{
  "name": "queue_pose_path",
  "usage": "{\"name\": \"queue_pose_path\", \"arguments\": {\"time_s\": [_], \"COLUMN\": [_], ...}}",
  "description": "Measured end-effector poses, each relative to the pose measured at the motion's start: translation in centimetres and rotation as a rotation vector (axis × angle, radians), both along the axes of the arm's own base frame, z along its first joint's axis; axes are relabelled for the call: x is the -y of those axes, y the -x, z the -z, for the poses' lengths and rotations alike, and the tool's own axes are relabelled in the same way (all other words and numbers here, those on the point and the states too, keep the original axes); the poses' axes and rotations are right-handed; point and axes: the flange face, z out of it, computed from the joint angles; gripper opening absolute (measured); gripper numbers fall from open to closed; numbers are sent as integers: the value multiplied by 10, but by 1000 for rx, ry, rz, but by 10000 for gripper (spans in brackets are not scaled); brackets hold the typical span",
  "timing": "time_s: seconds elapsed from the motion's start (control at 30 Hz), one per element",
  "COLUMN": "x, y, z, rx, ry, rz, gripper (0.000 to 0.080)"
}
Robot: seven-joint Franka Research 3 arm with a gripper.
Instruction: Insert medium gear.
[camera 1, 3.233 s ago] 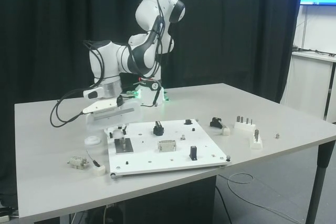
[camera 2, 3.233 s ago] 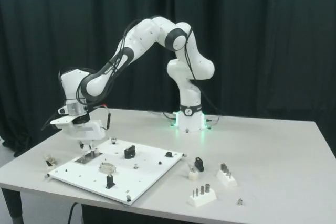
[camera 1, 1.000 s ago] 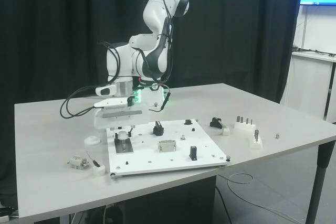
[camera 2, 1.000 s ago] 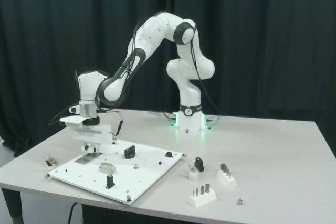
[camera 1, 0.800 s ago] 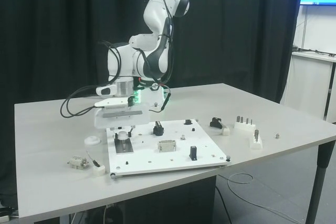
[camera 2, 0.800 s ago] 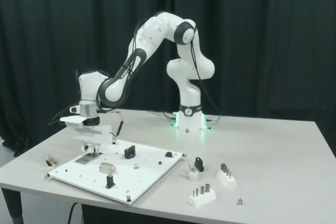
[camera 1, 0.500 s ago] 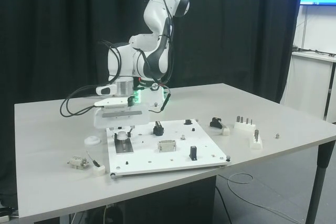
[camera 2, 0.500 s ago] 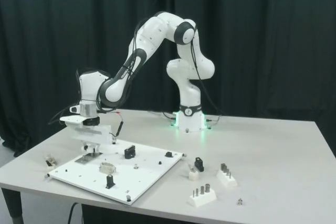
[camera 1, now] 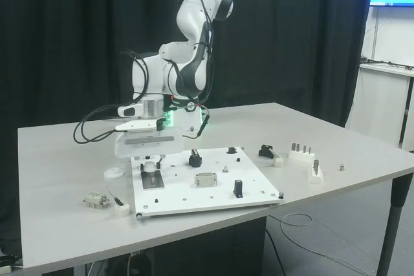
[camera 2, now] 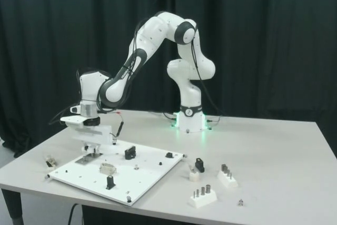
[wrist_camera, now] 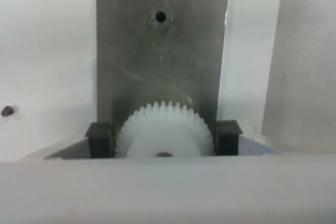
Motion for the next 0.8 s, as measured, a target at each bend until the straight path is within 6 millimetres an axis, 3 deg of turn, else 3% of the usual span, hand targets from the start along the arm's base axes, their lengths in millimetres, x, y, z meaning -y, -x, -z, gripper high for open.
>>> {"name": "queue_pose_path", "arguments": {"time_s": [0.8], "x": [-2], "y": [0], "z": [0], "rx": [9], "ry": [-6], "rz": [4], "gripper": [399]}}
